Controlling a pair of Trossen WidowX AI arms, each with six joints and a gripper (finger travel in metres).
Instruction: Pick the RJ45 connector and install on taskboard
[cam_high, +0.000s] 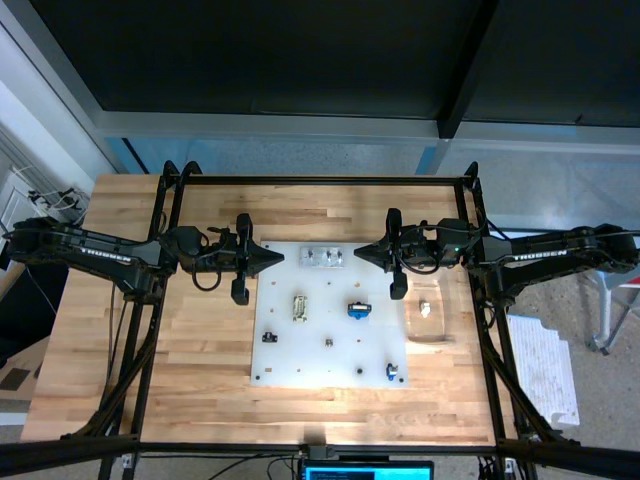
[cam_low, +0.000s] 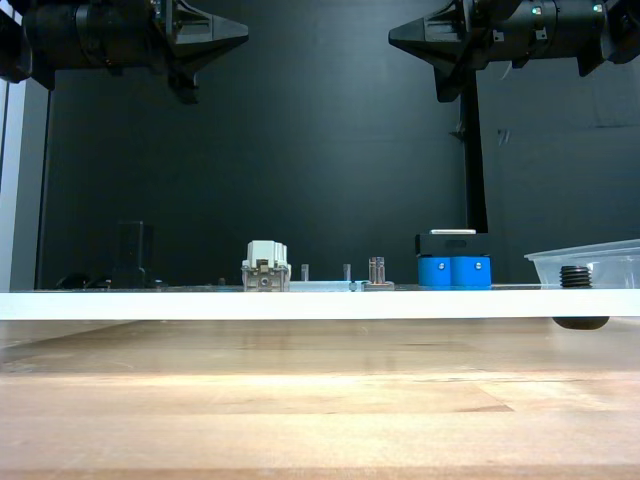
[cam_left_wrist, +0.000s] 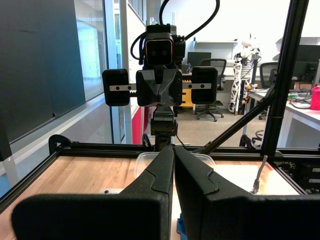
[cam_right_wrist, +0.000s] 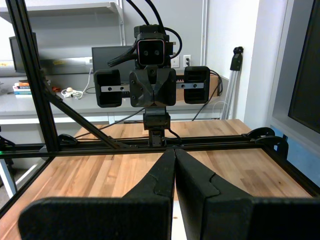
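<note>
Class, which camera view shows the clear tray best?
The high view: the clear tray shows whole, with the white block inside. The low view gives only its side wall, the left wrist view a bit of rim, the right wrist view nothing. The left gripper and right gripper hang shut, high over the white board.

Robotics lab, office chairs, desk monitor, framed workbench

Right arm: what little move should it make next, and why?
Probably dip the right gripper toward the blue jack for a look. It is shut on nothing, high above the white board, like the shut left gripper. I cannot tell whether the connector is in the jack or the clear tray.
</note>
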